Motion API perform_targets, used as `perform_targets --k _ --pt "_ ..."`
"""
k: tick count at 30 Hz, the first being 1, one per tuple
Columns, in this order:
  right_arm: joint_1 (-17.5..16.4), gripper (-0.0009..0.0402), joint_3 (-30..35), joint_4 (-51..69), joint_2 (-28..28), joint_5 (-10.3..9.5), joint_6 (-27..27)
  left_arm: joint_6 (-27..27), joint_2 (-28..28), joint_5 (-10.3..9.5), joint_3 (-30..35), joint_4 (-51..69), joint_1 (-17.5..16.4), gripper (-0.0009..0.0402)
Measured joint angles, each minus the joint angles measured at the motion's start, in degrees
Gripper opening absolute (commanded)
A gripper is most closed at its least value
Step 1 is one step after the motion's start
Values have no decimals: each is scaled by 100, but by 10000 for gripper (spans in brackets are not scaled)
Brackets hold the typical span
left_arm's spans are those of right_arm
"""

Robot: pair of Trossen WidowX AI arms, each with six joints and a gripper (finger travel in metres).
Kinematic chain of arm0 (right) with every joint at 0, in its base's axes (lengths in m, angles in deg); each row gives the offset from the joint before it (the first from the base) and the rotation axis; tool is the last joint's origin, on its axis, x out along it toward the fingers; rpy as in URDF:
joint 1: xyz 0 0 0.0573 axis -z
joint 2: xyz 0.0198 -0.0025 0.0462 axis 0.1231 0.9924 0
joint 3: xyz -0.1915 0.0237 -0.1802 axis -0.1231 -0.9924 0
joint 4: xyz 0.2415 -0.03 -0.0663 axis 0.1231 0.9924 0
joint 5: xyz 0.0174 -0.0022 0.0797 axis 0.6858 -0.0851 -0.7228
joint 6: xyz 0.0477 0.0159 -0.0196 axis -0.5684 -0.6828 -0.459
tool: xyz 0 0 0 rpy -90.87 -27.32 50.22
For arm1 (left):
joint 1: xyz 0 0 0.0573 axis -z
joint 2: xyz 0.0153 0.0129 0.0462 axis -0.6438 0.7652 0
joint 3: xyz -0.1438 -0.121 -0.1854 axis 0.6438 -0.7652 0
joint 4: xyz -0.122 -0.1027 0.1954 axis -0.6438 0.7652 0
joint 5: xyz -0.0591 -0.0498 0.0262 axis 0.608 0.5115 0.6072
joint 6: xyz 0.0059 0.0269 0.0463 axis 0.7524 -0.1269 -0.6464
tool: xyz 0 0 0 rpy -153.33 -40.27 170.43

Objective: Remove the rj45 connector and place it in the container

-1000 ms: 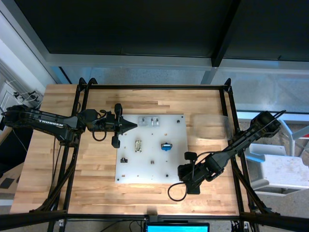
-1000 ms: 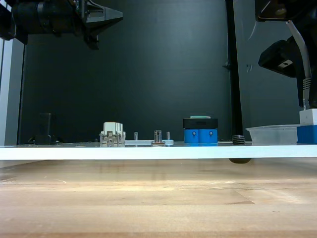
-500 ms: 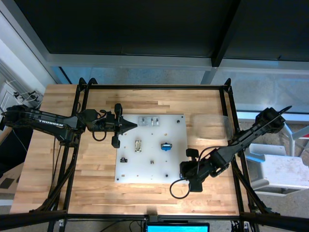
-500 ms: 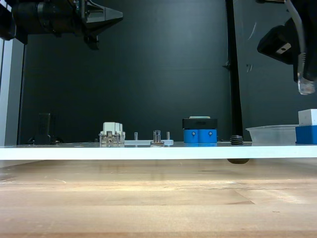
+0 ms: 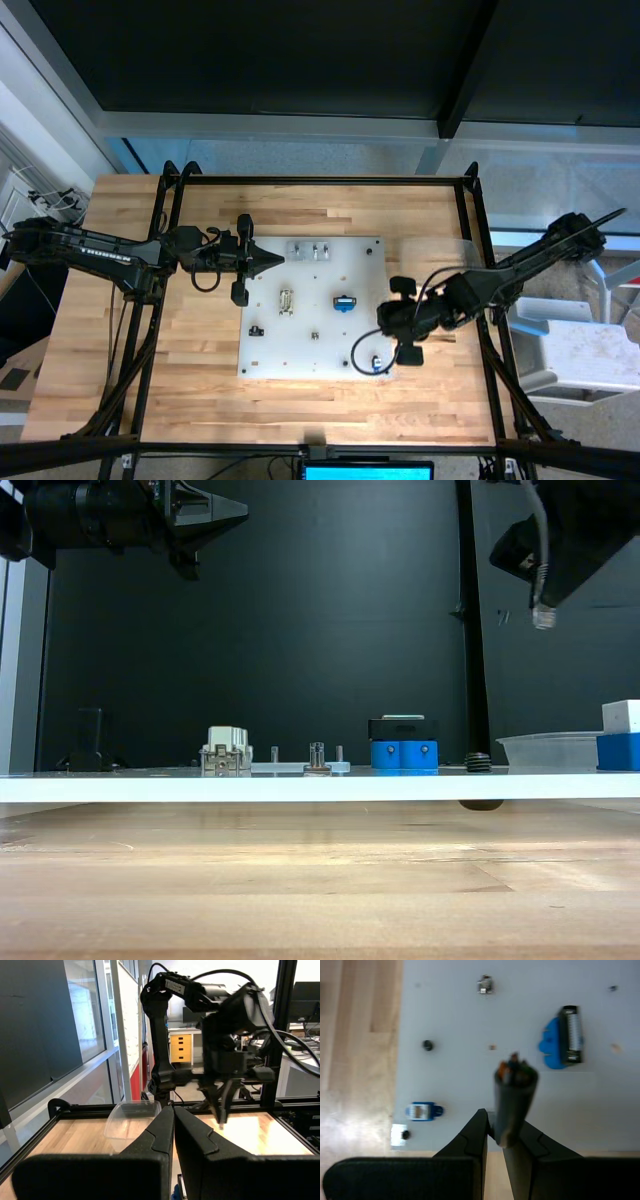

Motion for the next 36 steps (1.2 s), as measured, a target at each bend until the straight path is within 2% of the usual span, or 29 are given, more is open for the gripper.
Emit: perform_targets --k 8,19,30,36 --pt "638 0 -22 577 -496 2 389 0 0 0 0 2 0 0" --pt "1648 0 -538 1010 -1241 0 686 0 0 -2 0 0 0 0" --pt "2970 0 -1228 1425 -2085 -4 721 0 0 -2 0 2 0 0" --pt "3554 0 -1517 1762 -2400 -7 708 0 0 0 0 2 0 0"
